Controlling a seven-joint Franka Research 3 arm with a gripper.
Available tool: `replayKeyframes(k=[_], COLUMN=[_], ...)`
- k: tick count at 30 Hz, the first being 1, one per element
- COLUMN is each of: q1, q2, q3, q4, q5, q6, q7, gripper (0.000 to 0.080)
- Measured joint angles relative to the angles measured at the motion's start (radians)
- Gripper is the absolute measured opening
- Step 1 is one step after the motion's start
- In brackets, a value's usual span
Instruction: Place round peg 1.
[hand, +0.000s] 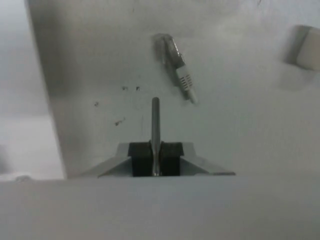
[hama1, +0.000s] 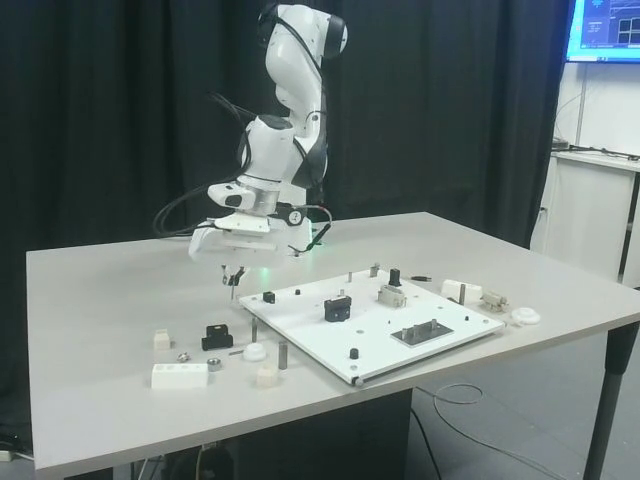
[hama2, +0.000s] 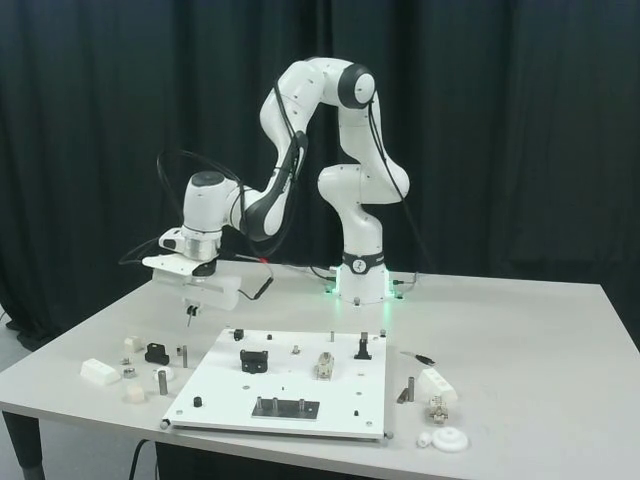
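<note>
My gripper (hand: 155, 155) is shut on a thin grey round peg (hand: 155, 125), which sticks straight out past the fingertips. In the first room view the gripper (hama1: 232, 270) hangs above the grey table, just off the far left corner of the white board (hama1: 420, 355), with the peg (hama1: 232, 284) pointing down and clear of the surface. The second room view shows the gripper (hama2: 189, 305) and the peg (hama2: 188, 319) above the table behind the board's (hama2: 300, 385) left corner.
A grey and white cable plug (hand: 177, 67) lies on the table below the gripper. Loose parts sit left of the board: a white block (hama1: 180, 375), a black piece (hama1: 216, 337) and an upright peg (hama1: 283, 354). Fixtures stand on the board, among them a black block (hama1: 336, 309).
</note>
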Motion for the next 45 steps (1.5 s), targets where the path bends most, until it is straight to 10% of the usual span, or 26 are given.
replayKeyframes(k=[14,16,21,22,45], q1=[-0.007,-0.007,-0.007,-0.007,-0.011], q2=[0.036,0.037,0.038,0.038,0.04], q3=[0.0,0.0,0.001,0.001,0.002], q4=[0.019,0.021,0.023,0.023,0.051], q5=[0.024,0.025,0.025,0.025,0.025], q6=[0.006,0.006,0.006,0.006,-0.013], q7=[-0.038,-0.038,-0.04,-0.04,-0.05], gripper=[0.0035,0.0502,0.0502,0.0734,0.0799])
